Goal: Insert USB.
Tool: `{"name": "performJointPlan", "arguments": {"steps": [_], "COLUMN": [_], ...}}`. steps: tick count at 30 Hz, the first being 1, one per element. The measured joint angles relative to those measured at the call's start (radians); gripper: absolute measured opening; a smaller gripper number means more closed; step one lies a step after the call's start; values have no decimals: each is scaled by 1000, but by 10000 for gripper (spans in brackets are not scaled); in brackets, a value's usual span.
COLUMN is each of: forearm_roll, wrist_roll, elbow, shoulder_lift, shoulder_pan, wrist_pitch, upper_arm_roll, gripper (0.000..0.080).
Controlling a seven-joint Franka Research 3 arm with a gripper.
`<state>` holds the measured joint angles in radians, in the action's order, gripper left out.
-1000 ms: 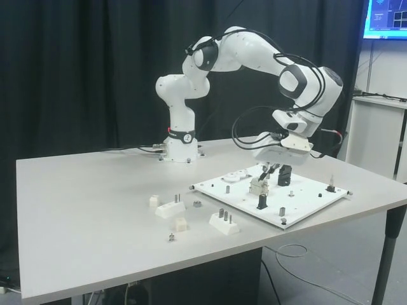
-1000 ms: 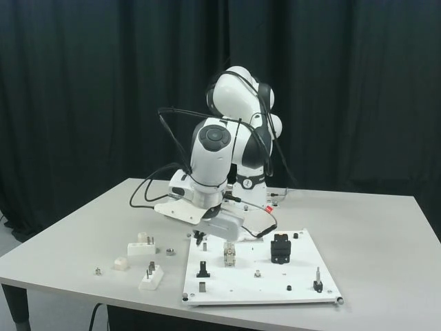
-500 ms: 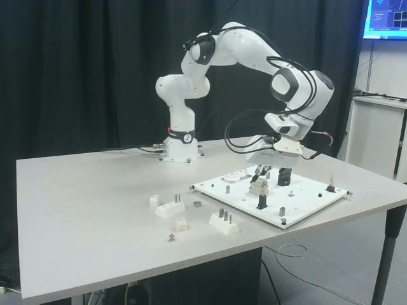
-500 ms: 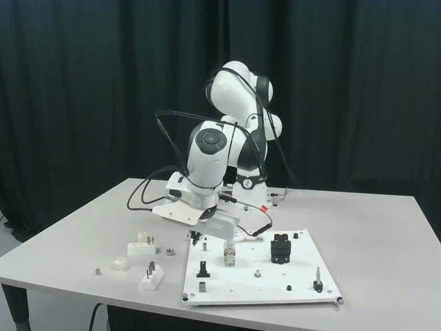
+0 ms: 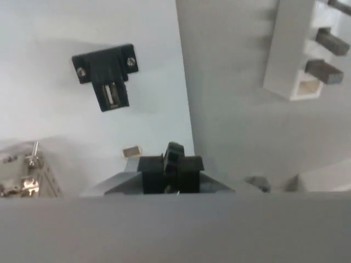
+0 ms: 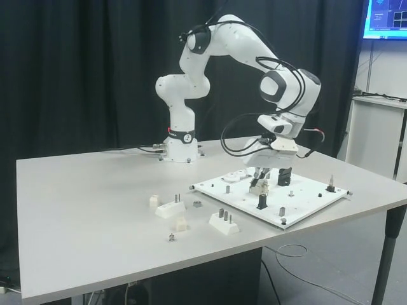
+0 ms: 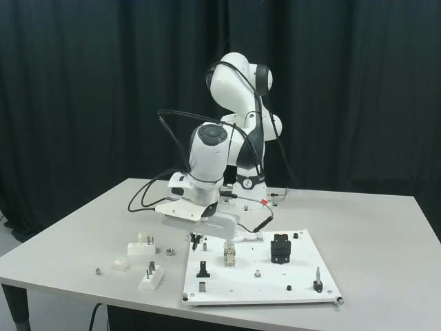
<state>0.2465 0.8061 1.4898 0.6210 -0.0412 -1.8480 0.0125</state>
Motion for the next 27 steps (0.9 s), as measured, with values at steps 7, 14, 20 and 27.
{"name": "performJointPlan", "arguments": {"steps": [7,14,20,27], "forearm_roll": [-1,-8,-14,-38], "wrist_roll": [-24,-63,-99,-148], "elbow": [96,158,183,192], "shoulder_lift": [-58,-100,-115,-116], "shoulder_pan": [2,2,2,6], "wrist_pitch": [-116,-215,-273,-309], "upper_arm_roll": [0,0,-1,-1], "gripper": [51,51,51,51]}}
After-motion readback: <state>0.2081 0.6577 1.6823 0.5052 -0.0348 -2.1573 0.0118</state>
